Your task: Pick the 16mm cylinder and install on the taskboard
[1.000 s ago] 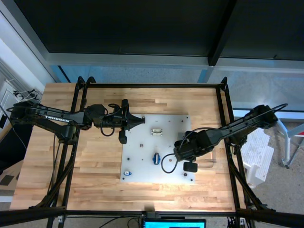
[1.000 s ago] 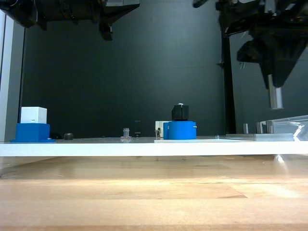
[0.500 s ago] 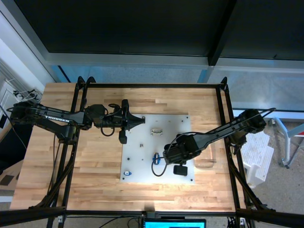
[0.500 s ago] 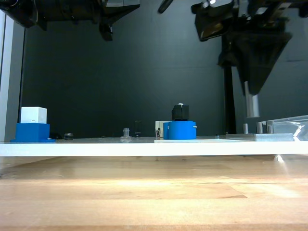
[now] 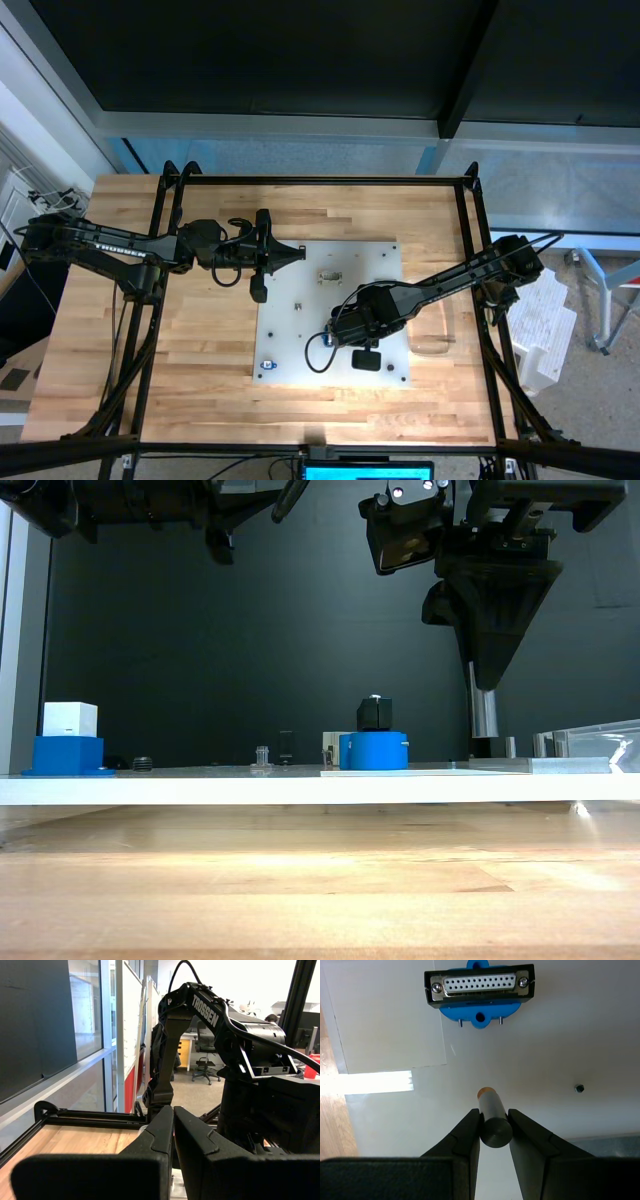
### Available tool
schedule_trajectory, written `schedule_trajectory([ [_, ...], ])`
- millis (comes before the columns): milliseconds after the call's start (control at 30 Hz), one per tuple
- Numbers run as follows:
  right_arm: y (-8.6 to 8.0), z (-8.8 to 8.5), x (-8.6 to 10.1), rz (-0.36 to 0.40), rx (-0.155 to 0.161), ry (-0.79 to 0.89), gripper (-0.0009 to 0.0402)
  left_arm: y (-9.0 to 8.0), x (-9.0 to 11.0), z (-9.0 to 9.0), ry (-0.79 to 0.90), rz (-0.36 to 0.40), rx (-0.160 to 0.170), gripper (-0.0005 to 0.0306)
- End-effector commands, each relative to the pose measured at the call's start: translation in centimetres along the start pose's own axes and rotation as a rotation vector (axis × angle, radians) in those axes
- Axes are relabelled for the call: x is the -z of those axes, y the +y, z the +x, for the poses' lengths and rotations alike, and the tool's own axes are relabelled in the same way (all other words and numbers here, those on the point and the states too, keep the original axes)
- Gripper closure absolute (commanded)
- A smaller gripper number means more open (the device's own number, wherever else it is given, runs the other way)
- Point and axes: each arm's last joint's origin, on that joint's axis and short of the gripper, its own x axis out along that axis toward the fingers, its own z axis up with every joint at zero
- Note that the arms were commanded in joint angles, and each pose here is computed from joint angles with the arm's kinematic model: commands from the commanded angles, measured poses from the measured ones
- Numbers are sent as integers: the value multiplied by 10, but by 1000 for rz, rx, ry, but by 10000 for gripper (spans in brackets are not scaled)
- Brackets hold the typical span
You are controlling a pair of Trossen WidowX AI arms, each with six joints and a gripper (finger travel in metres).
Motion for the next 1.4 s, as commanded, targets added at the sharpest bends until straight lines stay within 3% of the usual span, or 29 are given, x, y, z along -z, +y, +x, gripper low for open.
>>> schedule_trajectory([
  [33,-1,3,1,1,6,4,387,0,0,0,1,0,0,300],
  [1400,3,19,4,8,7,8,387,0,0,0,1,0,0,300],
])
